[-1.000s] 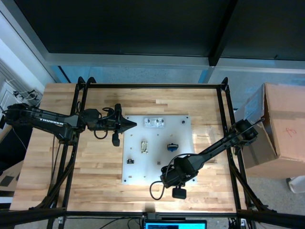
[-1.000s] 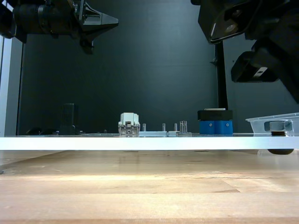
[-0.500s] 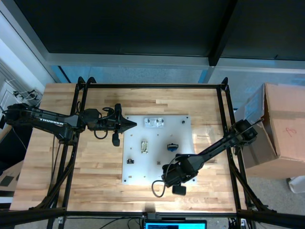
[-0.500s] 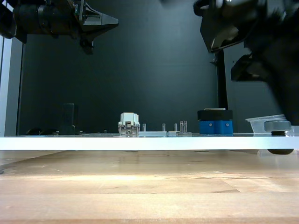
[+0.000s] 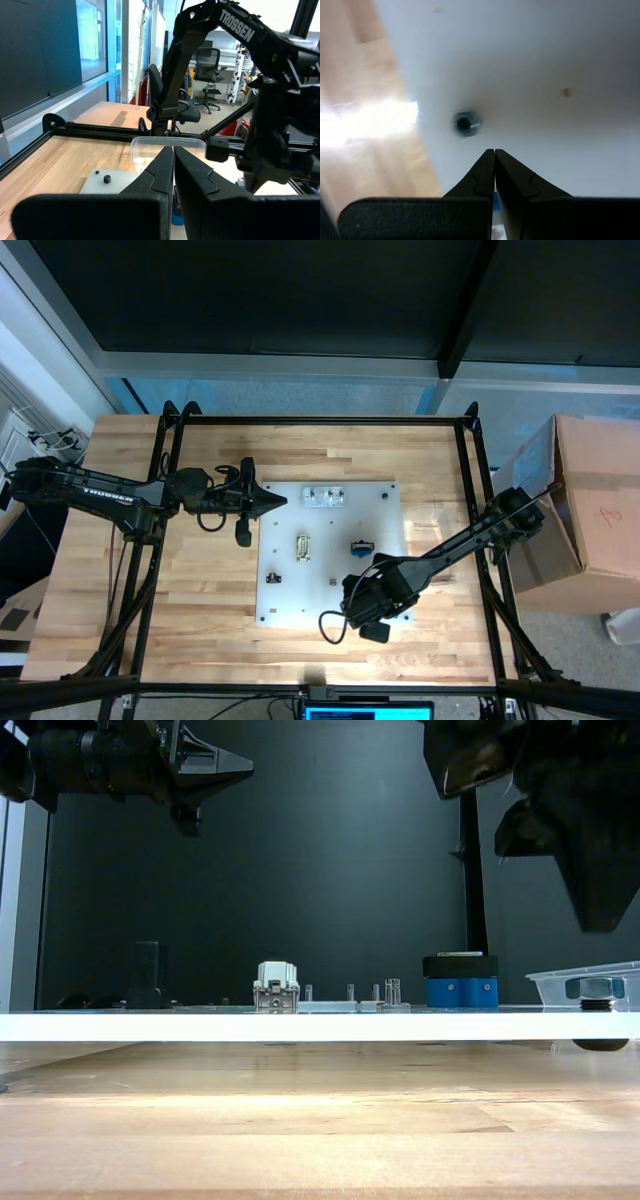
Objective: Unfasten the M12 nut and place it in the container
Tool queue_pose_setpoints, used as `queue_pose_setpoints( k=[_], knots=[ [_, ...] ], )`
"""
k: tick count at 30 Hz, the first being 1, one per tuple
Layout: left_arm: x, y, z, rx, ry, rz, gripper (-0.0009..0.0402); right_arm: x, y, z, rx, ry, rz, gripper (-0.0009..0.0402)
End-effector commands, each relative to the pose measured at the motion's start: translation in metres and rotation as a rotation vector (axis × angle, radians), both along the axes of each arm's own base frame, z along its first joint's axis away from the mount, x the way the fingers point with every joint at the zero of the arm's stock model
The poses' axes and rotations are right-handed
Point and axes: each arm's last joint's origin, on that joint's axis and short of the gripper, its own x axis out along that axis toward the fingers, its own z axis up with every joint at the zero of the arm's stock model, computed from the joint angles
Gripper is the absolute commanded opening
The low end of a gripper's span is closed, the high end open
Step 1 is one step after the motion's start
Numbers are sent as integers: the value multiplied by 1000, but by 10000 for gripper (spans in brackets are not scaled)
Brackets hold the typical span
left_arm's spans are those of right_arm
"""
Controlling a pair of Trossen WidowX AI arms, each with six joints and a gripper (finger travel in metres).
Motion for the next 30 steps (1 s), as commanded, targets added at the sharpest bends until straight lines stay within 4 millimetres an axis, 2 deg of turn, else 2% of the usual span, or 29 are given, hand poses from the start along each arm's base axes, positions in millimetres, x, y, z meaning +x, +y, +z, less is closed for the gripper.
queue_pose_setpoints(
  k=[1, 6, 12, 21, 26, 30],
  knots=[
    [0, 0, 0, 0, 0, 0, 0, 1, 4, 4, 94, 8, 29, 0],
    [0, 0, 0, 0, -1, 0, 0, 5, 7, -3, 115, -4, 42, 0],
    [0, 0, 0, 0, 0, 0, 0, 10, 10, -21, 107, 10, 62, 0],
    [0, 0, 0, 0, 0, 0, 0, 9, 9, -30, 115, 5, 69, 0],
    [0, 0, 0, 0, 0, 0, 0, -1, -5, -22, -164, -14, -21, 0],
    [0, 0, 0, 0, -1, 0, 0, -6, -9, -12, -191, -20, -25, 0]
  ],
)
